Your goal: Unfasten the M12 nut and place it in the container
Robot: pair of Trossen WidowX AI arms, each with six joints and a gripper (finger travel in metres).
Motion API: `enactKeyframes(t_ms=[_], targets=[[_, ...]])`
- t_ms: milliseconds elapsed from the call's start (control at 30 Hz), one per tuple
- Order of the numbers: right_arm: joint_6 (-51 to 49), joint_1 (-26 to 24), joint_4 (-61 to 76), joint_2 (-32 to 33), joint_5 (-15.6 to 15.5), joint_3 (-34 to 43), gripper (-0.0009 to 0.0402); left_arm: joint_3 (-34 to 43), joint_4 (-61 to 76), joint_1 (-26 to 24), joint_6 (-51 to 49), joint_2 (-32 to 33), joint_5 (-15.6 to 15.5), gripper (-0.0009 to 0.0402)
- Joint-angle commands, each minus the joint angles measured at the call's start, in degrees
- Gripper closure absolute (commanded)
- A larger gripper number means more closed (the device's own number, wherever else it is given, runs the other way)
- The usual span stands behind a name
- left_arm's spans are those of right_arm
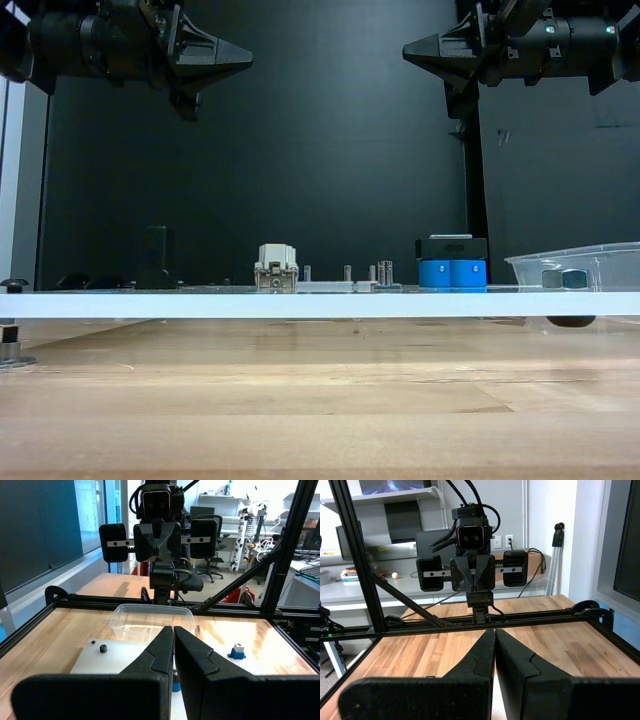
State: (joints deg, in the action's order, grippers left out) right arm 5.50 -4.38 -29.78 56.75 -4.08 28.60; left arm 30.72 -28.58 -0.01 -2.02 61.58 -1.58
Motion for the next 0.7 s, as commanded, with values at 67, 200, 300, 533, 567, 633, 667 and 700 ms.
enactKeyframes(t_ms=[67,200,300,533,567,633,667,700], targets=[[0.0,0.0,0.0,0.0,0.0,0.0,0.0393,0.0,0.0,0.0,0.0,0.0,0.0,0.0393],[0.0,0.0,0.0,0.0,-0.1,0.0,0.0393,0.0,0.0,0.0,0.0,0.0,0.0,0.0393],[0.0,0.0,0.0,0.0,-0.1,0.0,0.0393,0.0,0.0,0.0,0.0,0.0,0.0,0.0393],[1.0,0.3,1.9,-0.1,0.0,0.6,0.0393,0.0,0.0,0.0,0.0,0.0,0.0,0.0393],[1.1,0.7,4.5,-0.1,0.0,1.5,0.0394,0.0,0.0,0.0,0.0,0.0,0.0,0.0393],[1.4,1.7,11.4,0.1,0.2,4.0,0.0393,0.0,0.0,0.0,0.0,0.0,0.0,0.0393],[1.5,2.4,15.3,0.4,0.7,5.5,0.0393,0.0,0.0,0.0,0.0,0.0,0.0,0.0393],[1.9,3.3,19.1,0.7,2.2,7.0,0.0394,0.0,0.0,0.0,0.0,0.0,0.0,0.0393]])
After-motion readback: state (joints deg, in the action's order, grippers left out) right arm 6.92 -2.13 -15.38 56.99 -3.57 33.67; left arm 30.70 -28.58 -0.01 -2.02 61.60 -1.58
